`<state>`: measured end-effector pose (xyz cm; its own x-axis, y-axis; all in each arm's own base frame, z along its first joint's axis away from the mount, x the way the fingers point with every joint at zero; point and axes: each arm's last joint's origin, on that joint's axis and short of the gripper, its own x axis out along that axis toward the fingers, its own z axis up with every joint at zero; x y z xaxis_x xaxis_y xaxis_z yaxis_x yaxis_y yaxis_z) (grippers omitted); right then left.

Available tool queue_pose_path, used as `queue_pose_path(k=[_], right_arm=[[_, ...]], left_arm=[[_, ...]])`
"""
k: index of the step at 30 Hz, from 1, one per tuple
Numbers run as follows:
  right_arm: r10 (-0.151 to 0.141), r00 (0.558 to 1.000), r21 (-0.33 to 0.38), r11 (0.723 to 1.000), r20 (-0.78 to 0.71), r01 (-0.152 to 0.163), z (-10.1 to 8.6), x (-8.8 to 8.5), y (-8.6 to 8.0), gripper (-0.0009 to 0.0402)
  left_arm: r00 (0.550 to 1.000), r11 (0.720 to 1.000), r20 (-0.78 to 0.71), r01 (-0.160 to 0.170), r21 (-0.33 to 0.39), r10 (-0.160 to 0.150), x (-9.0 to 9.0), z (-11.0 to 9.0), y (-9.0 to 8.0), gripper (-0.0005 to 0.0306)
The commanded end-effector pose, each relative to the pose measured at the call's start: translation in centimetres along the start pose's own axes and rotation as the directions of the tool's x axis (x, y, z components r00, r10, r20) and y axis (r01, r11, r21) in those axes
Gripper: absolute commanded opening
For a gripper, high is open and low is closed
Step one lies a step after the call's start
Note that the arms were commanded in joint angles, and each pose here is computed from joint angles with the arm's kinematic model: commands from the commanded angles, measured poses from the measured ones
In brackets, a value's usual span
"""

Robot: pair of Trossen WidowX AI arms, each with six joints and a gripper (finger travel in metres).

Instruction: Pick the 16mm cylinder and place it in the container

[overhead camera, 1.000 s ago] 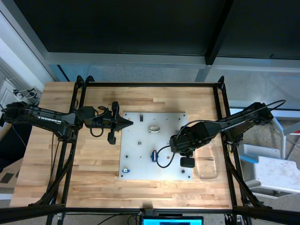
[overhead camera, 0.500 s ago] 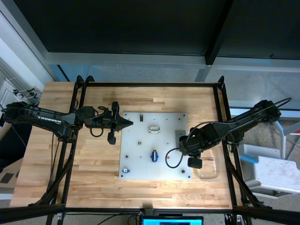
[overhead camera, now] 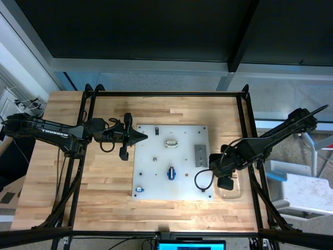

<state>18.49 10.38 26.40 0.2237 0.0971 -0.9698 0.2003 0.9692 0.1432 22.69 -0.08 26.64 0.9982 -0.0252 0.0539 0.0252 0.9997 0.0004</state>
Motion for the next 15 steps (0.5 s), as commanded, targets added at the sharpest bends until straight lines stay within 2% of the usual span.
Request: queue_pose_path(k=[1, 7, 15], right_arm=[[0.014, 1.000, 0.017, 1.000, 0.005, -0.014, -0.9, 0.0, -0.1, 0.0023], [0.035, 0.999, 0.065, 0.997, -0.009, -0.034, -2.6, 0.3, -0.4, 0.0023], [0.128, 0.992, 0.113, 0.986, -0.024, -0.124, -3.9, 1.7, -0.6, 0.0023]], left_arm=[[1.000, 1.000, 0.000, 0.000, 0.000, 0.000, 0.0, 0.0, 0.0, 0.0000], [1.000, 1.000, 0.000, 0.000, 0.000, 0.000, 0.0, 0.0, 0.0, 0.0000], [1.000, 1.000, 0.000, 0.000, 0.000, 0.000, 0.0, 0.0, 0.0, 0.0000]])
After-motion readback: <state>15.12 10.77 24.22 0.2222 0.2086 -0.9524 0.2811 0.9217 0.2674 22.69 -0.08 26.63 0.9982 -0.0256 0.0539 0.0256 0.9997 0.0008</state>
